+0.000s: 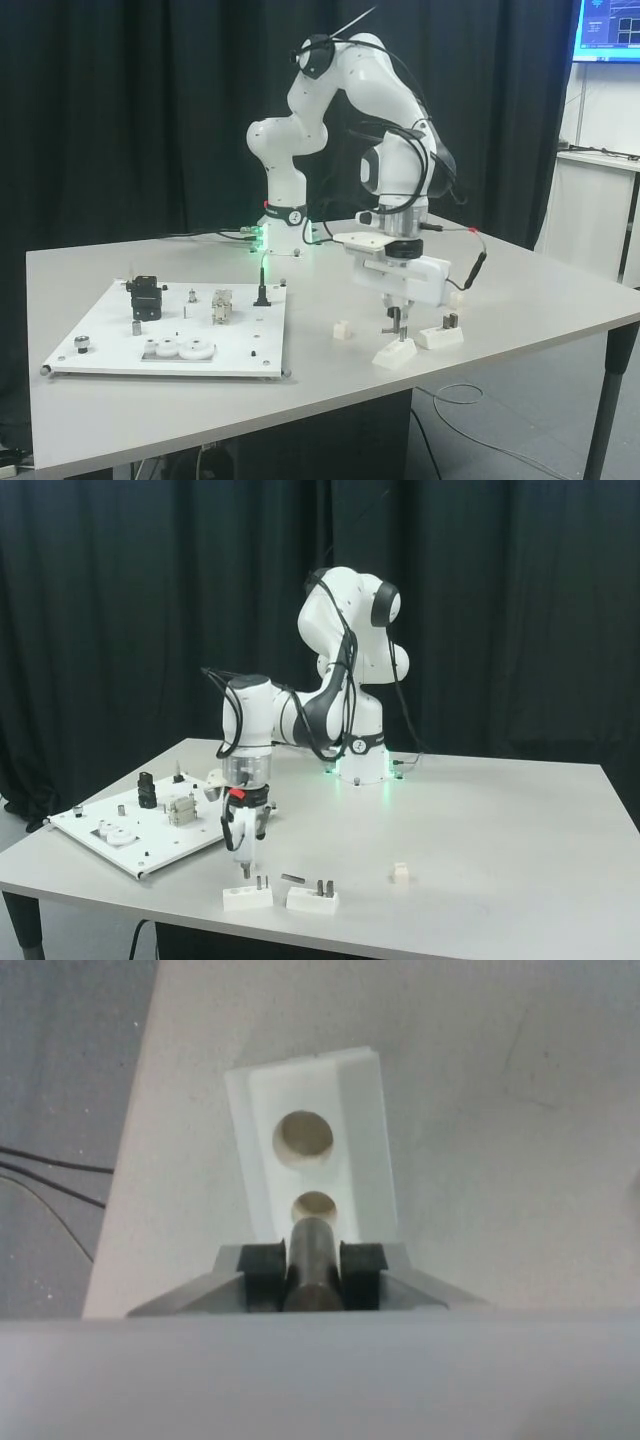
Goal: Insert round peg 3.
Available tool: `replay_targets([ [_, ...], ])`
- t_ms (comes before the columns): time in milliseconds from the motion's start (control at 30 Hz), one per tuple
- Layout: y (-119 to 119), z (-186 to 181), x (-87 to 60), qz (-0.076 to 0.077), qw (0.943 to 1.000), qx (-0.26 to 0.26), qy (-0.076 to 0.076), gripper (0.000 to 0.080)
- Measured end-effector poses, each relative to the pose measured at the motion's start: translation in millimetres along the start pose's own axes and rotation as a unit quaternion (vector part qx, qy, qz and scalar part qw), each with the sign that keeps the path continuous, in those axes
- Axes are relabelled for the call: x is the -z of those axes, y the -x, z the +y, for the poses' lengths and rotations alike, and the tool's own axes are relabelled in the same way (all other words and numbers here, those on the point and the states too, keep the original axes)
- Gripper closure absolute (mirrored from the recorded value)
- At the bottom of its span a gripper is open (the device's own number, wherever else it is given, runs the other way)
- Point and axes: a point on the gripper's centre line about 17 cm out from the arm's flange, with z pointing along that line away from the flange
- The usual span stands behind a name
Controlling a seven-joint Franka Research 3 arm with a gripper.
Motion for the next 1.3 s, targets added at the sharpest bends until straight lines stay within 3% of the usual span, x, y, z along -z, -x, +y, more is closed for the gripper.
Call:
replay_targets([
  [267, -1, 1, 10.2, 0.0, 1.0, 0.003, 0.003, 0.0693],
  [767, -2, 2, 12.9, 0.001, 1.0, 0.005, 0.004, 0.0699],
  [1067, -6, 4, 13.5, 0.009, 0.9998, 0.015, 0.009, 0.0699],
  [1300, -20, 10, 16.4, 0.026, 0.9991, 0.029, 0.018, 0.0699],
])
